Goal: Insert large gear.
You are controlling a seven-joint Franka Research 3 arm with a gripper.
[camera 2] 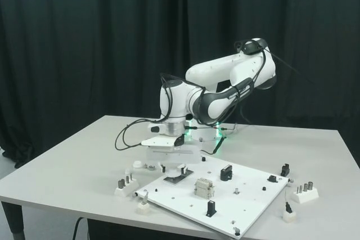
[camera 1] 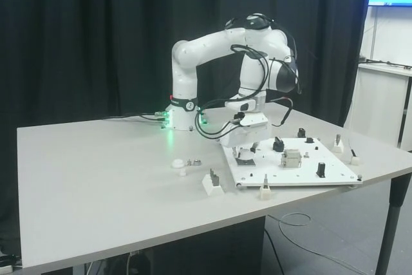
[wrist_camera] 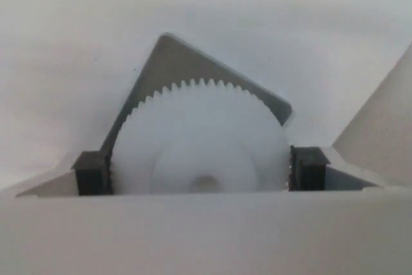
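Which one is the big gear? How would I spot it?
Find the white arm's gripper, low over the white board's near corner. The large gear sits clamped between its jaws: a white toothed wheel over a grey plate, the only toothed part.

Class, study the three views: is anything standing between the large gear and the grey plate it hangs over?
Nothing visible does. The gripper holds the large gear directly above the grey plate, with no object seen between them.
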